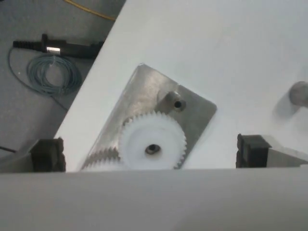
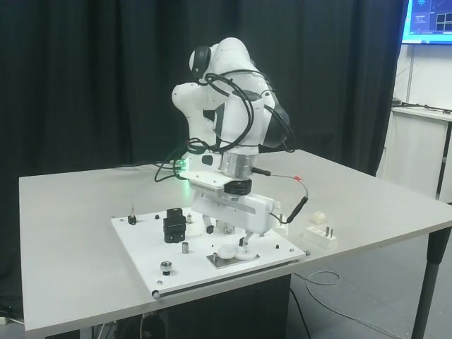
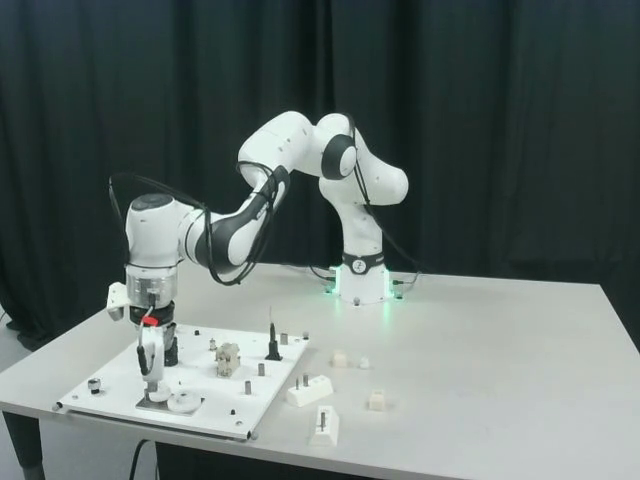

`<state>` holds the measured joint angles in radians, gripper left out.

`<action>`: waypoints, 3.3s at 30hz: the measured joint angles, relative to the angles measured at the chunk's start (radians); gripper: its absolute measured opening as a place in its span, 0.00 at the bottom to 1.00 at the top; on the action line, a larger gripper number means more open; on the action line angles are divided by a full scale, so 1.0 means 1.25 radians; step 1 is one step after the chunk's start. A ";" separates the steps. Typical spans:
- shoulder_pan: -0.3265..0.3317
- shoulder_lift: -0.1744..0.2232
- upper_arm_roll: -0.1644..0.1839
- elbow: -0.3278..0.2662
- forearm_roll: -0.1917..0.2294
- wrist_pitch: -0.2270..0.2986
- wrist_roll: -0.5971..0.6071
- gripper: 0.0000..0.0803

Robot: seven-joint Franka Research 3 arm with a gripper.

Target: Insert medium gear.

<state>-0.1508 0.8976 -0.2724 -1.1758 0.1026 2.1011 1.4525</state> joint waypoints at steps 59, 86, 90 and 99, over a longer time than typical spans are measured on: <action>-0.002 0.017 -0.021 0.016 -0.057 -0.111 -0.020 1.00; 0.000 0.019 -0.021 0.018 -0.060 -0.129 -0.030 1.00; 0.000 0.019 -0.021 0.017 -0.060 -0.129 -0.030 1.00; 0.000 0.019 -0.021 0.017 -0.060 -0.129 -0.030 1.00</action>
<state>-0.1507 0.9214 -0.2982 -1.1539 0.0280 1.9400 1.4150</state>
